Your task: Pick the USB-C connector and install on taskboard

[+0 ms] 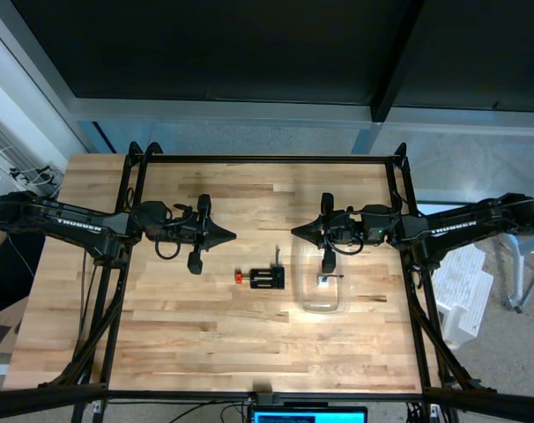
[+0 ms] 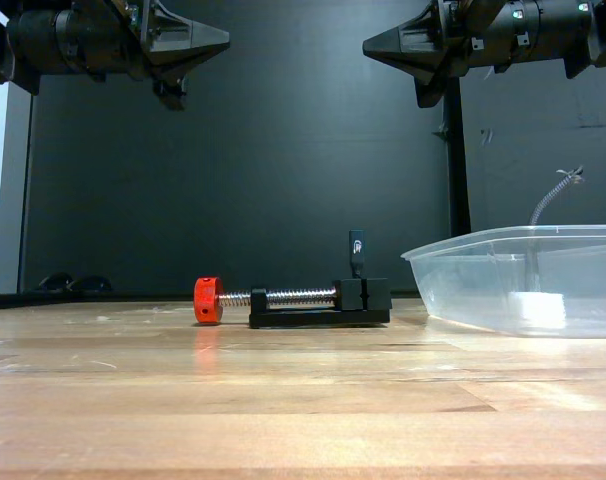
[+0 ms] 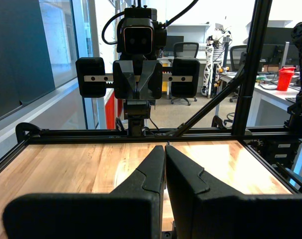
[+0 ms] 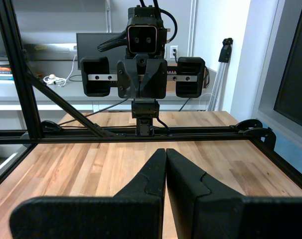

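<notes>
Left gripper (image 1: 233, 235) and right gripper (image 1: 294, 231) black, taskboard (image 1: 271, 279) black with orange-red knob (image 1: 238, 277), table (image 1: 205, 335) pale wood-grain

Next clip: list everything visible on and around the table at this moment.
table: one, light wood, under everything.
frame: one, black metal, around the table's edges.
screen: one, blue-lit, at the near edge.
taskboard: one, black with an orange-red knob, mid-table.
tray: one, clear plastic, right of the taskboard.
white piece: one, white-silver, inside the tray.
USB-C connector: one, thin and dark, apparently in the tray beside the white piece.
left gripper: shut, raised above the table, left of the taskboard.
right gripper: shut, raised near the tray's far end, facing the left gripper.
</notes>
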Tool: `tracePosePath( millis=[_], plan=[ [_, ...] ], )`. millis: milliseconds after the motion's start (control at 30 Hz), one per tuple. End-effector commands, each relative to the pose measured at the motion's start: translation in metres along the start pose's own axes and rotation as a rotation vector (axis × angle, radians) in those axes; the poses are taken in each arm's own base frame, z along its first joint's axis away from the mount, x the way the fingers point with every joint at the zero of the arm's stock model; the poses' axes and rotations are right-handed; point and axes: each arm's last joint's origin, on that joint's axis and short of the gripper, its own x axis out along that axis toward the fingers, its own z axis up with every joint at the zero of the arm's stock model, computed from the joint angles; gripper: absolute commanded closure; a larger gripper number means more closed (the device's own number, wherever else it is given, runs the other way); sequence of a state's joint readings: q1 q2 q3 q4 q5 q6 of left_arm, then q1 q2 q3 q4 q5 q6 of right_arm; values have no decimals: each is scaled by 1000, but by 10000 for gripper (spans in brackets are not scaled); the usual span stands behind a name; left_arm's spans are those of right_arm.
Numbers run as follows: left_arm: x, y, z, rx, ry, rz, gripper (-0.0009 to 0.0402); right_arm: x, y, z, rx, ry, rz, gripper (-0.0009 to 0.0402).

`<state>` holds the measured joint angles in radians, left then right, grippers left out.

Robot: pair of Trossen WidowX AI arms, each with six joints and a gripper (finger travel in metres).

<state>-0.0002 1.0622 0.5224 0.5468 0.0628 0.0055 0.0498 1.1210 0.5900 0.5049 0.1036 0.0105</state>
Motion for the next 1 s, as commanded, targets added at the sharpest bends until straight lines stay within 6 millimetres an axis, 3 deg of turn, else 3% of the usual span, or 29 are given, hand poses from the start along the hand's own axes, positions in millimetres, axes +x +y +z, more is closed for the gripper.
tracePosePath(
  millis=[33, 500, 1000],
  plan=[
    [0, 0, 0, 0, -1, 0, 393, 0, 0, 0, 0, 0, 0, 393],
    [0, 0, 0, 0, -1, 0, 393, -5, 0, 2, -1, 47, 2, 393],
    [0, 0, 0, 0, -1, 0, 393, -3, 5, 36, 68, 656, -44, 393]
  ],
)
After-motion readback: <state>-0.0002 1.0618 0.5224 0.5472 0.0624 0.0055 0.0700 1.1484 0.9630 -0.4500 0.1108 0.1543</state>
